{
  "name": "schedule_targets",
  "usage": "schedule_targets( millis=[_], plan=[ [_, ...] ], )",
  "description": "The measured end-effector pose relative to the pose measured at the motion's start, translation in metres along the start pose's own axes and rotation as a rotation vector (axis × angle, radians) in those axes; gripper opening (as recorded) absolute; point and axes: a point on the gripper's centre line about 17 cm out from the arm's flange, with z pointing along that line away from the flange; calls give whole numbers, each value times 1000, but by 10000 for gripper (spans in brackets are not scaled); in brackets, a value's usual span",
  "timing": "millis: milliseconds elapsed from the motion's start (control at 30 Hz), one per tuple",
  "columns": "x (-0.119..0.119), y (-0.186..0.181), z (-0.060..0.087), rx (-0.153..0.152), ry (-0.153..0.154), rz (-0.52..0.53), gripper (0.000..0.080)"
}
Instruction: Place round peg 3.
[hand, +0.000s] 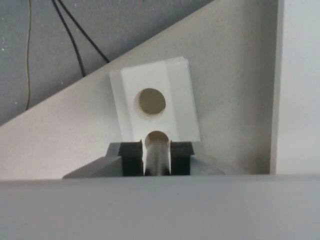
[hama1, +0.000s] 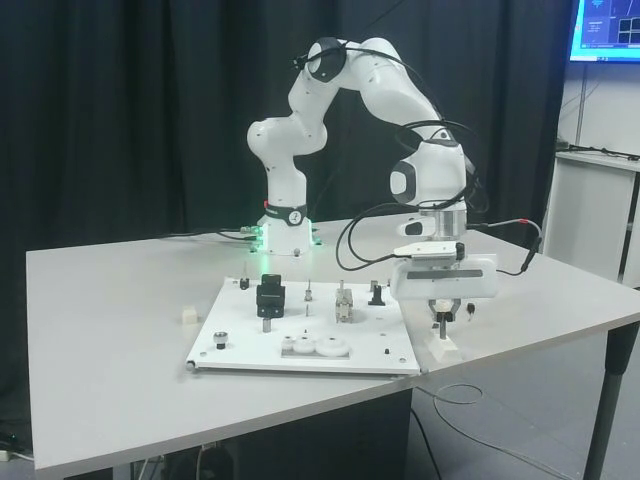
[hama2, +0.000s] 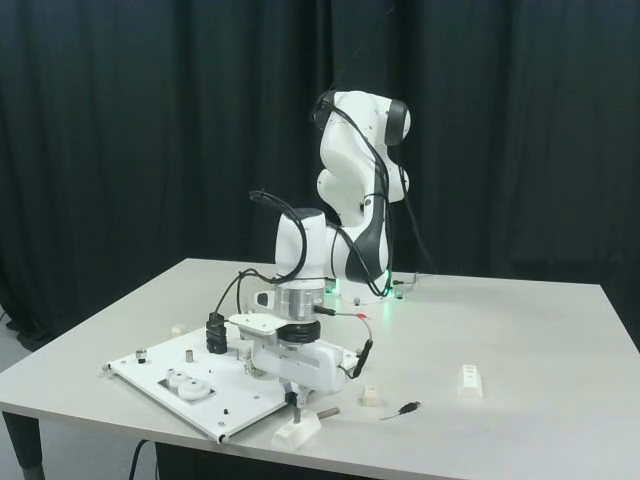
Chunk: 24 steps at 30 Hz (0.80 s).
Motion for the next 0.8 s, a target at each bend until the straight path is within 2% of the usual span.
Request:
schedule_targets(
  millis=[800],
  plan=[
    [8, -1, -2, 6, 20, 15, 114]
  ],
)
